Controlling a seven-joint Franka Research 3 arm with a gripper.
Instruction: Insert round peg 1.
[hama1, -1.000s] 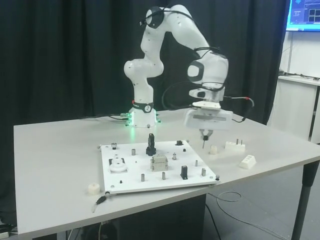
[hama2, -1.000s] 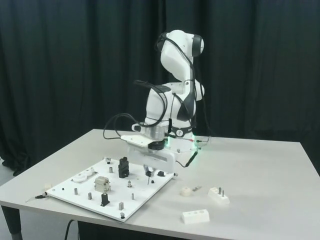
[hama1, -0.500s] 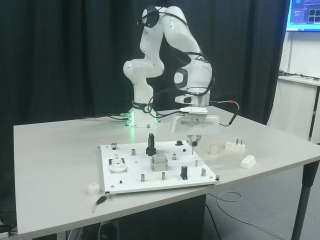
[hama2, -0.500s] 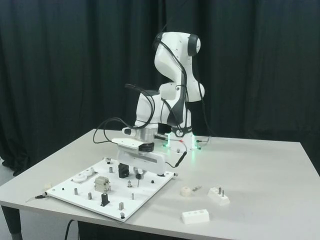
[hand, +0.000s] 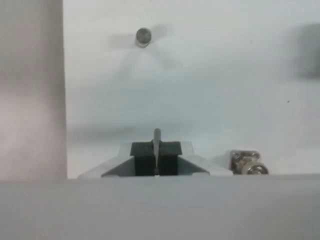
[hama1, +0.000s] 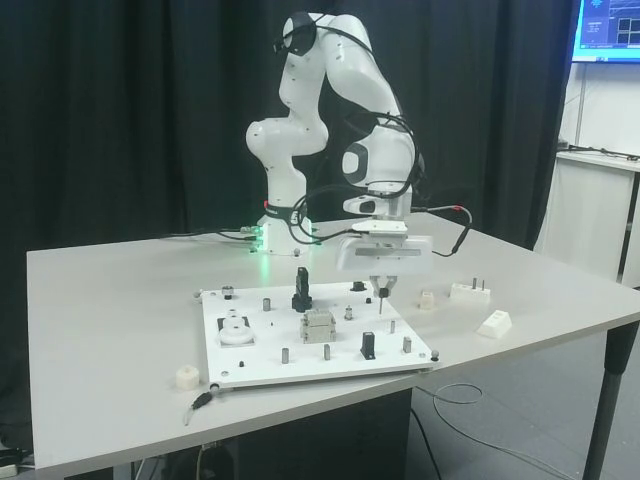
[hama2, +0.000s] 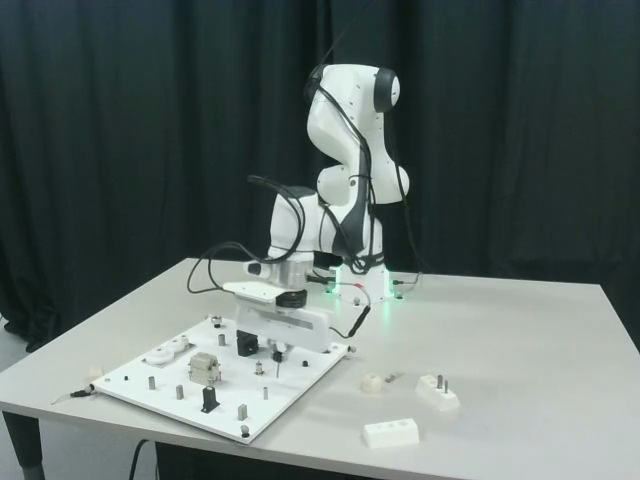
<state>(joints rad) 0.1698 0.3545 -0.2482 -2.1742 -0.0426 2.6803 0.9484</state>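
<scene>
Tool (hama1: 382, 291) of the white arm (hama1: 320, 90) poised above the white assembly board (hama1: 312, 333) on the grey bench (hama1: 110, 300), over the board's edge toward the loose white blocks (hama1: 494, 323). Fingers (hand: 145, 152) pressed together on a thin round peg (hand: 157, 141) — the peg stands upright between the black pads, its tip clear of the board. Another grey peg (hand: 143, 35) sits upright in the board ahead; a metal connector (hand: 247, 165) lies beside the tool. Black fixtures (hama1: 300, 290) stand near the board's centre.
</scene>
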